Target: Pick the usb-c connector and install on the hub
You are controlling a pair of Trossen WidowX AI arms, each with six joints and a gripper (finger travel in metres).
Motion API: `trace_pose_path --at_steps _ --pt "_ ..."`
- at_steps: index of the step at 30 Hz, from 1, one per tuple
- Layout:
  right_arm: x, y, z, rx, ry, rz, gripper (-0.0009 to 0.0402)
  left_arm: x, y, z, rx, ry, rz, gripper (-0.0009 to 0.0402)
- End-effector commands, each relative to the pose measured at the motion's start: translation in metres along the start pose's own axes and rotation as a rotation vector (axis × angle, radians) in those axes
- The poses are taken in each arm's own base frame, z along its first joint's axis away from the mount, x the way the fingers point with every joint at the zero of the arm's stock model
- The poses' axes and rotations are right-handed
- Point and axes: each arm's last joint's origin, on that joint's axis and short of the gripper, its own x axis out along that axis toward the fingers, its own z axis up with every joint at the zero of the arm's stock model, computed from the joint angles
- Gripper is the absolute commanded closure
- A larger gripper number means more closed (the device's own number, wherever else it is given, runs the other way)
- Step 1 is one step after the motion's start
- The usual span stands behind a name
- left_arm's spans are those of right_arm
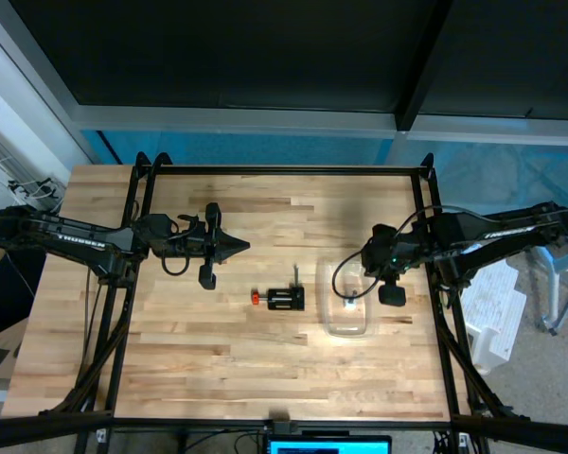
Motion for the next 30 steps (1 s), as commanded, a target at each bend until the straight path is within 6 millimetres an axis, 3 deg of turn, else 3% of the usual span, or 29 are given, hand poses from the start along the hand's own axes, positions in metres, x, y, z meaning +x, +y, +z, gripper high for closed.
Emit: trace_pose_path --at_steps 1,18,23,30 --pt "0.007 0.005 0.001 0.013 0.036 0.001 0.0382 0.000 0.000 0.000 0.000 -0.001 0.000 0.0393" --pt "0.047 0.019 0.010 0.088 0.182 -0.056 0.0210 0.000 0.000 0.000 0.000 -0.001 0.000 0.0393" --pt "0.059 0.022 0.013 0.077 0.196 -0.076 0.0185 0.000 0.000 0.000 0.000 -0.001 0.000 0.0393" --pt "0.073 0.026 0.015 0.064 0.226 -0.091 0.0181 0.000 0.000 0.000 0.000 -0.001 0.000 0.0393"
